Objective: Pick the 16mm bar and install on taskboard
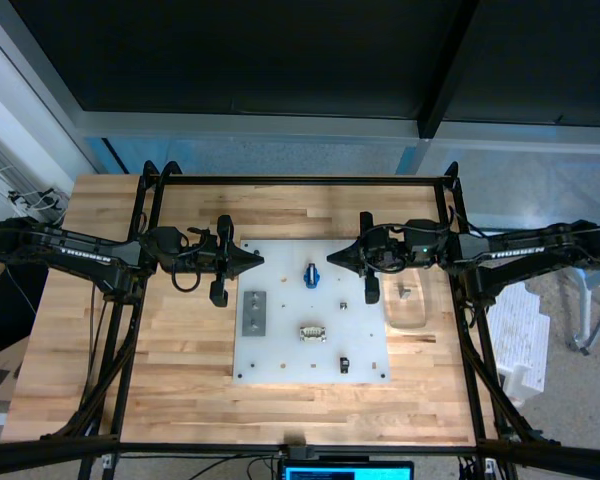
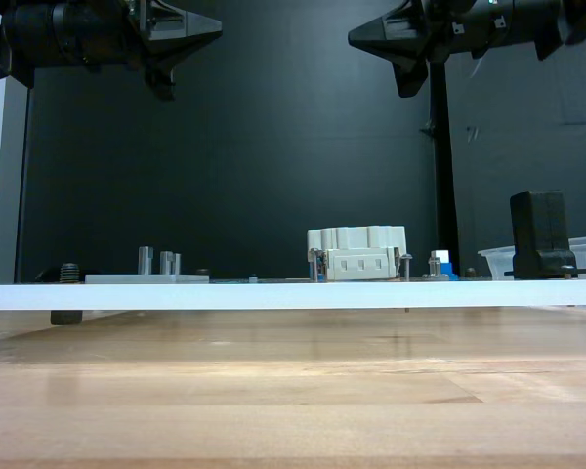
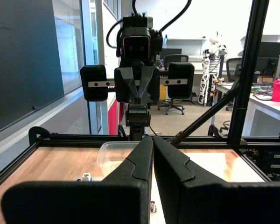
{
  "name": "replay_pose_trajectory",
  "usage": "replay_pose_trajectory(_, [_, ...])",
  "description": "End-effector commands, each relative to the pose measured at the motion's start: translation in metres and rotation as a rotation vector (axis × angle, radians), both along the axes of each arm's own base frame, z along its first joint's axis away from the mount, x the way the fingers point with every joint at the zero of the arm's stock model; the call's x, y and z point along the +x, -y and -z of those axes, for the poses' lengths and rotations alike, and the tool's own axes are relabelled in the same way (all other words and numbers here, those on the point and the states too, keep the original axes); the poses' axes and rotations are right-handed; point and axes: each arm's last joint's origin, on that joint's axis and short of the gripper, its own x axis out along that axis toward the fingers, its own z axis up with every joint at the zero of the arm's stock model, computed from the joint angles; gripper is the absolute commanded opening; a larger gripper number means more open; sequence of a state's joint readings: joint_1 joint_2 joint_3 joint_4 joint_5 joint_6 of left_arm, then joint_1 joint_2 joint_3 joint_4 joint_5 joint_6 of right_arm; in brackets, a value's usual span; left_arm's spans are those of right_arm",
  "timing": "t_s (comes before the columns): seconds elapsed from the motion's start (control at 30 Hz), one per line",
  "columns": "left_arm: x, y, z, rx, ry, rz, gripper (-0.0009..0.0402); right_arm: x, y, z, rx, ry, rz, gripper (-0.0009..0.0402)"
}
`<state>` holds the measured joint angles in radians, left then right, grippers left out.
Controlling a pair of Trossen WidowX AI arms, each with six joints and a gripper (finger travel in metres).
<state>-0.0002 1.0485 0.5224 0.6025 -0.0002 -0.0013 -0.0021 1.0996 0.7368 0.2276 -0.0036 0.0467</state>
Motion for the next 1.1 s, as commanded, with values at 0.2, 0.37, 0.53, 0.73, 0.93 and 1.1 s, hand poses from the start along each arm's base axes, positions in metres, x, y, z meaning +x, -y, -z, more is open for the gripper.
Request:
replay_pose_trajectory(0.2, [0.000,0.000,0.000,0.000,0.000,0.000,0.0000,-0.008,0.000,-0.010,-0.011,-0.343,-0.001,0.0000])
replay_pose_trajectory(0.37, [0.000,0.000,0.000,0.000,0.000,0.000,0.0000,-0.021,0.000,-0.013,-0.012,-0.552,-0.001,0.0000])
replay_pose_trajectory(0.53, [0.000,0.000,0.000,0.000,0.000,0.000,0.0000,-0.034,0.000,-0.013,-0.012,-0.723,-0.003,0.0000])
replay_pose_trajectory(0.73, [0.000,0.000,0.000,0.000,0.000,0.000,0.0000,-0.048,0.000,-0.006,-0.016,-0.906,-0.007,0.0000])
replay_pose_trajectory(0.93, [0.000,0.000,0.000,0.000,0.000,0.000,0.0000,-0.063,0.000,0.001,-0.013,-1.069,-0.006,0.0000])
replay_pose_trajectory(1.1, [0.000,0.000,0.000,0.000,0.000,0.000,0.0000,-0.071,0.001,0.004,-0.019,-1.160,0.000,0.0000])
